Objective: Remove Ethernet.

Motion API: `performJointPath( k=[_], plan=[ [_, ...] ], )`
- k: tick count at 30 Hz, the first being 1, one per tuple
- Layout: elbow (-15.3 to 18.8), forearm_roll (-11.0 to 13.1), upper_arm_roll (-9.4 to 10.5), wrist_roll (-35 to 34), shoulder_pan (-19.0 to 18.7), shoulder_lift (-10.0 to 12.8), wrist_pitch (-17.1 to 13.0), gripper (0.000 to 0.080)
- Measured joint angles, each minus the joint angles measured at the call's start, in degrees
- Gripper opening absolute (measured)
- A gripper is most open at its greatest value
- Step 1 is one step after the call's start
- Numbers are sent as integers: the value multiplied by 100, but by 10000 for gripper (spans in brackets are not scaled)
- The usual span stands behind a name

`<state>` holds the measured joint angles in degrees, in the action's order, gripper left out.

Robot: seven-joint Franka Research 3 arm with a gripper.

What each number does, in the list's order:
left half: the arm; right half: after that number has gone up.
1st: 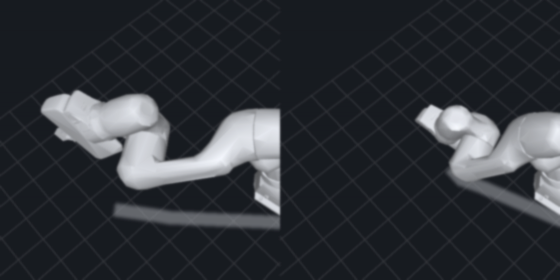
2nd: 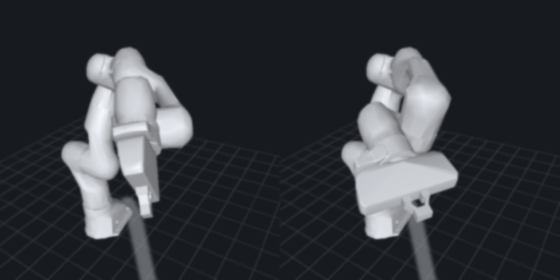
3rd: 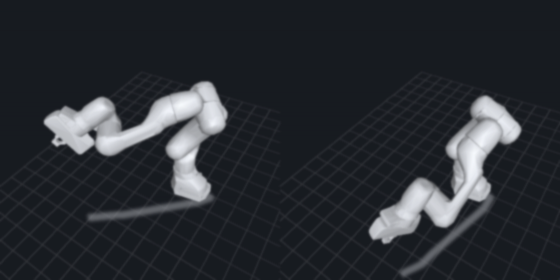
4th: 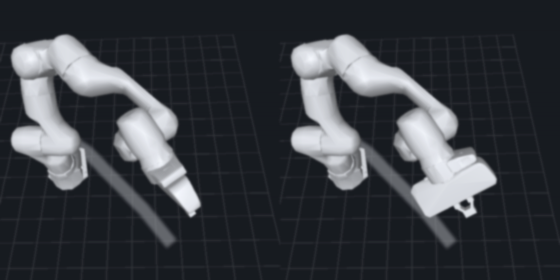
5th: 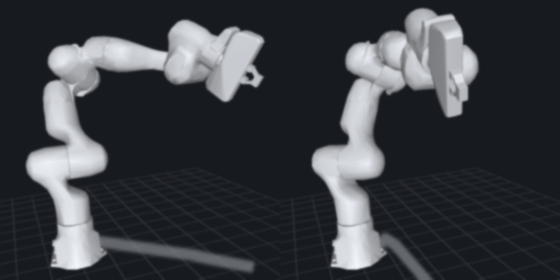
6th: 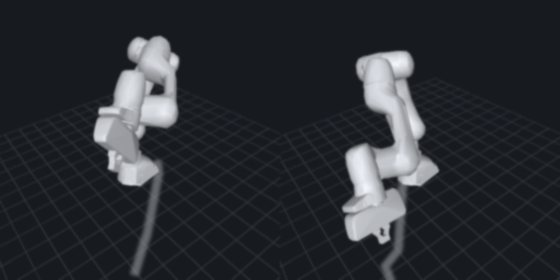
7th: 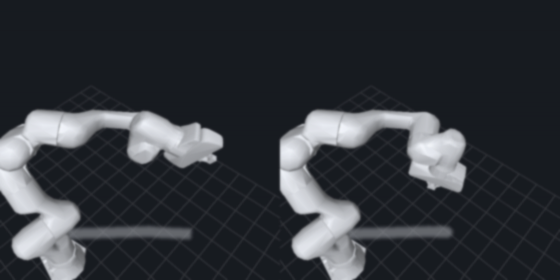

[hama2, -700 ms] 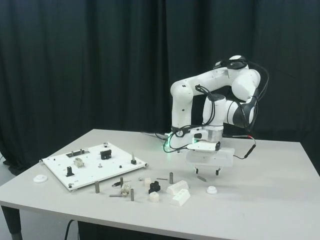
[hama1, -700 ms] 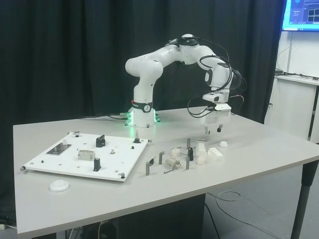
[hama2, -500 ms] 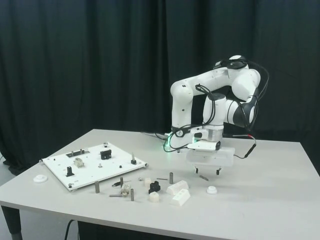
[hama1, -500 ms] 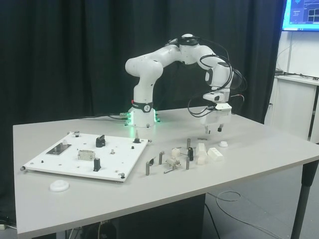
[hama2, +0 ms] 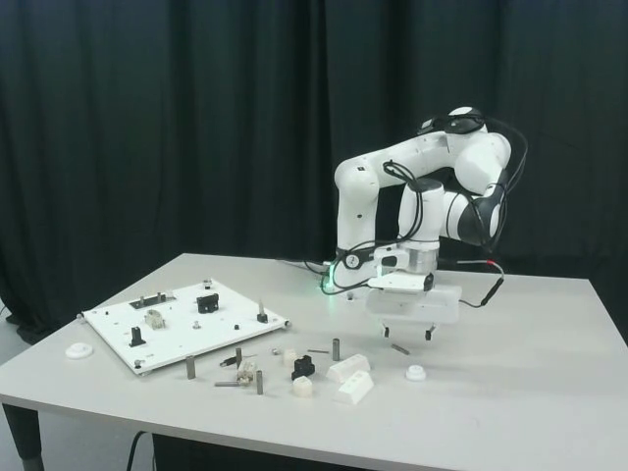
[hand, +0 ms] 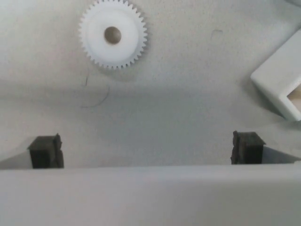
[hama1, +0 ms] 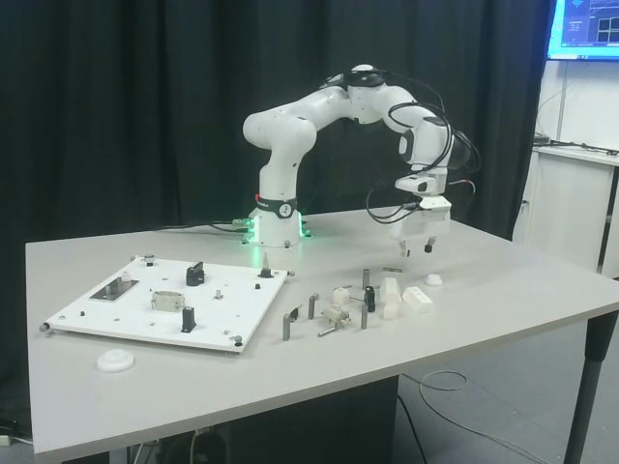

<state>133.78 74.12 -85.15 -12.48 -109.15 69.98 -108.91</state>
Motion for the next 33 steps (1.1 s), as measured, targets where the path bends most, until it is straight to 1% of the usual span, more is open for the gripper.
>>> performJointPath(
  k=[17, 33],
  plan=[
    [-126, -209, -91, -78, 3, 0, -4, 800],
    [-178, -286, -93, -89, 10, 0, -4, 800]
  ],
)
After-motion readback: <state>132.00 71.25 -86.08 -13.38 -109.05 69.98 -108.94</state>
